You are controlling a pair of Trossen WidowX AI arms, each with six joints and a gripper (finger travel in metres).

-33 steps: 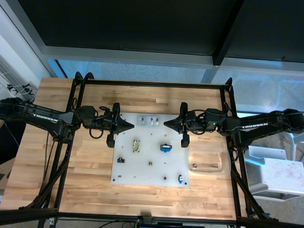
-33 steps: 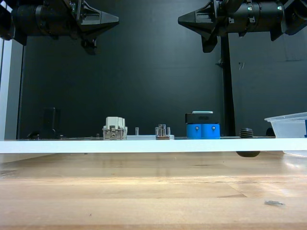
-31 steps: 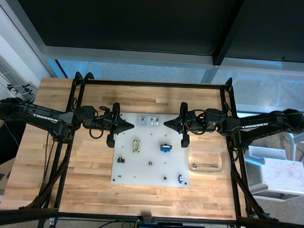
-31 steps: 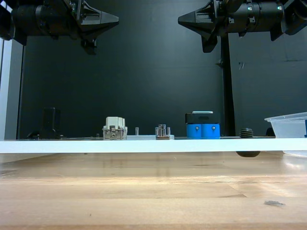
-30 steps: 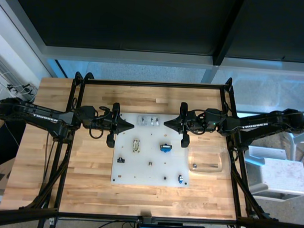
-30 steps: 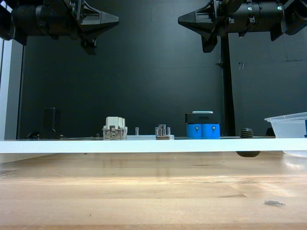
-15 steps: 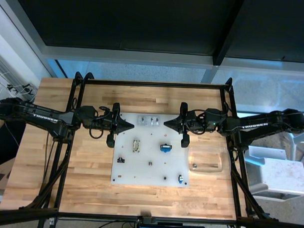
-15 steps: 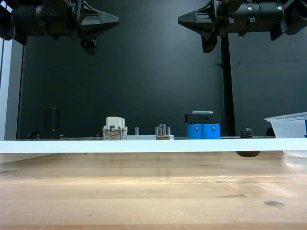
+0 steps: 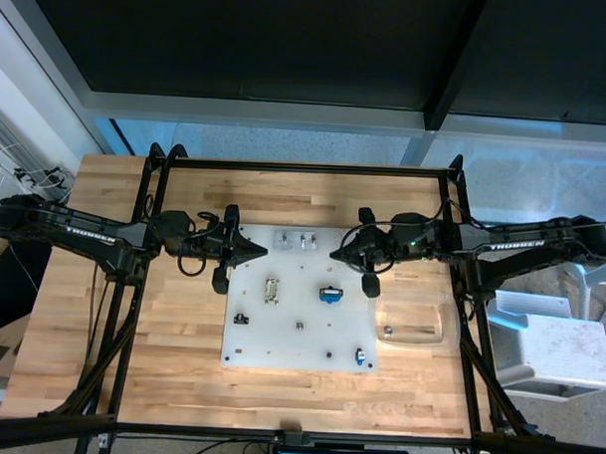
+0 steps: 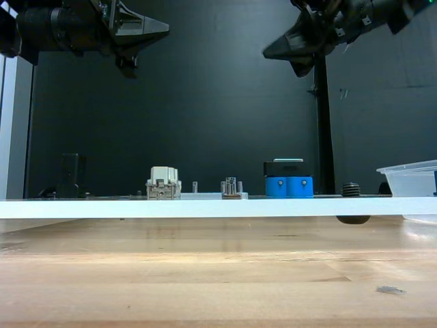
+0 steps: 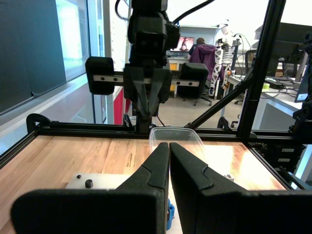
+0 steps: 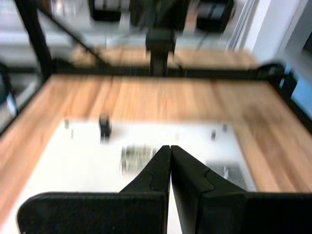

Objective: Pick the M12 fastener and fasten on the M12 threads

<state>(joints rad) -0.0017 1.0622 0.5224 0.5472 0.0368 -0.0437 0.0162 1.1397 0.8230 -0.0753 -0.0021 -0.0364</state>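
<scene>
Now the right claw, fingers together, has tipped downward above the flat white board. Left claw, also closed, unmoved. Small silver nut lies in clear plastic tray; black ribbed stud bare. Approach likely beginning.

From my high view the M12 nut is a mere speck in the clear tray by the desk's right edge; I can't make out its shape. My right wrist view is smeared: past the right gripper, jaws together, the board carries unreadable parts. The low view cuts off the tray's right end and both arms. The left gripper, jaws together, hangs above the board's left edge.
</scene>
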